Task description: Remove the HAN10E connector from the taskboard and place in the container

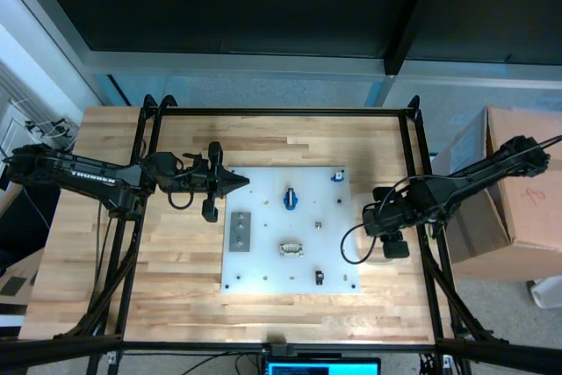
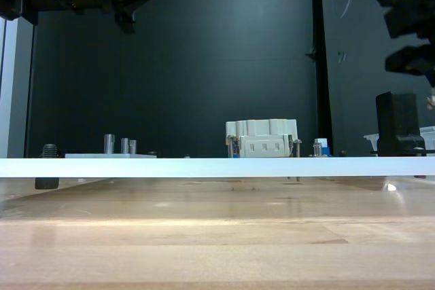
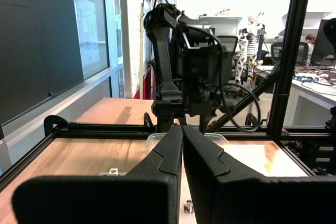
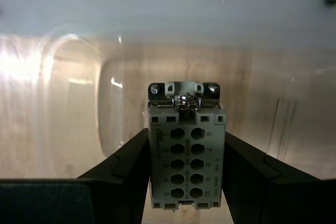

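The grey HAN10E connector [image 4: 186,148], ten holes on its face, is held upright between the black fingers [image 4: 123,163] of my right gripper [image 4: 186,182], clear of the board. It hangs over a clear plastic container [image 4: 68,103]. In the high view my right gripper [image 1: 386,233] is just off the right edge of the white taskboard [image 1: 263,278]. A grey connector base [image 1: 291,249] stays seated on the board, also seen as a connector base [image 2: 262,140] in the low view. My left gripper [image 1: 241,181] hovers shut and empty at the board's upper left corner.
A grey block with pegs [image 1: 240,229], a blue part [image 1: 290,198] and a small black part [image 1: 320,277] stand on the board. A cardboard box [image 1: 518,199] sits beyond the table's right edge. Black frame rails [image 1: 281,112] surround the table.
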`<state>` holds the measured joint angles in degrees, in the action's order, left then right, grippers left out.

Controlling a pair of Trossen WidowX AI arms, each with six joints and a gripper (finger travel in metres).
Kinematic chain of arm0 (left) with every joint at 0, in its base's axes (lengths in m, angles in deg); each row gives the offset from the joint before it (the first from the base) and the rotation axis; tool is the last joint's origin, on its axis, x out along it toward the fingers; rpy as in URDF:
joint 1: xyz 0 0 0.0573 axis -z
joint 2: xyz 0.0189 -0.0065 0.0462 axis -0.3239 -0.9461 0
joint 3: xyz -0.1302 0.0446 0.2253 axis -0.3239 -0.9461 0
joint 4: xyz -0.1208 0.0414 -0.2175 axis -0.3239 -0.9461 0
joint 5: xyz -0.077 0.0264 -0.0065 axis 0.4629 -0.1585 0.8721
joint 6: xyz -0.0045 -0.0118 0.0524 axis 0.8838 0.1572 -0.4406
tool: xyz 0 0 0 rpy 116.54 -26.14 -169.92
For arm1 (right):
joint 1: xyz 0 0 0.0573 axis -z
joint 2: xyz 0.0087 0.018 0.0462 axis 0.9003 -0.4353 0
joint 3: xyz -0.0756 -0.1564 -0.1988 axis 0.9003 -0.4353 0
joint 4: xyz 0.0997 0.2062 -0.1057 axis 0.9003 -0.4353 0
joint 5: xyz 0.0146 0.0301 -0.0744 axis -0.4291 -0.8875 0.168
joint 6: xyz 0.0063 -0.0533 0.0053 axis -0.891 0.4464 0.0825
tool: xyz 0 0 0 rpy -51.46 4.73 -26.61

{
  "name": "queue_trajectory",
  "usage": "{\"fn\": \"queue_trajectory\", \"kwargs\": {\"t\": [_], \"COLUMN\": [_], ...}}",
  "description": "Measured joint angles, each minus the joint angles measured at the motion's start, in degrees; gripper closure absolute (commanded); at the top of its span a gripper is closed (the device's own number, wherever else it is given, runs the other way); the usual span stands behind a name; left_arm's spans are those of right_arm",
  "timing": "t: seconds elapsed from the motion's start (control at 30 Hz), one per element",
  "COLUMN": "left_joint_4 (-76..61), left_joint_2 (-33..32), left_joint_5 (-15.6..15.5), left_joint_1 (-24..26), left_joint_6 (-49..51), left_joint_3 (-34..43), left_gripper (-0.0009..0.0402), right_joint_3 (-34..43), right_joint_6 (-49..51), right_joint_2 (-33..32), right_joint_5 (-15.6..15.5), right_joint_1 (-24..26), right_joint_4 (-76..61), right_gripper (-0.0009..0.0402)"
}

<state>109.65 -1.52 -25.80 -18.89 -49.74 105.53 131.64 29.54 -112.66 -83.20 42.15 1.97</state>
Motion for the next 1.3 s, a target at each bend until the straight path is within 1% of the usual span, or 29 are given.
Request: {"fn": "queue_trajectory", "kwargs": {"t": [0.17, 0.27, 0.4, 0.57, 0.83, 0.97, 1.07, 1.17, 1.3], "left_joint_4": [0.0, 0.0, 0.0, 0.0, 0.0, 0.0, 0.0, 0.0, 0.0], "left_joint_2": [0.0, 0.0, 0.0, 0.0, 0.0, 0.0, 0.0, 0.0, 0.0], "left_joint_5": [0.0, 0.0, 0.0, 0.0, 0.0, 0.0, 0.0, 0.0, 0.0], "left_joint_1": [0.0, 0.0, 0.0, 0.0, 0.0, 0.0, 0.0, 0.0, 0.0], "left_joint_6": [0.0, 0.0, 0.0, 0.0, 0.0, 0.0, 0.0, 0.0, 0.0], "left_joint_3": [0.0, 0.0, 0.0, 0.0, 0.0, 0.0, 0.0, 0.0, 0.0], "left_gripper": [0.0393, 0.0393, 0.0393, 0.0393, 0.0393, 0.0393, 0.0393, 0.0393, 0.0393], "right_joint_3": [-5.9, -6.6, -7.1, -8.8, -8.9, -8.7, -8.0, -6.0, -2.6], "right_joint_6": [-1.2, -3.1, -5.4, -6.2, -6.5, -6.5, -6.5, -6.4, -5.5], "right_joint_2": [0.4, -1.0, -2.8, -3.5, -3.5, -3.5, -3.5, -3.3, -2.9], "right_joint_5": [0.1, 0.1, 1.5, 1.6, 1.7, 1.5, 1.5, 1.4, 1.5], "right_joint_1": [-0.1, -0.1, -0.1, -0.1, -0.1, -0.1, -0.1, 0.2, 1.9], "right_joint_4": [5.9, 6.8, 7.9, 9.7, 9.8, 9.5, 8.4, 7.0, 4.1], "right_gripper": [0.0367, 0.0349, 0.0318, 0.0265, 0.0159, 0.0123, 0.0114, 0.0116, 0.0134]}}
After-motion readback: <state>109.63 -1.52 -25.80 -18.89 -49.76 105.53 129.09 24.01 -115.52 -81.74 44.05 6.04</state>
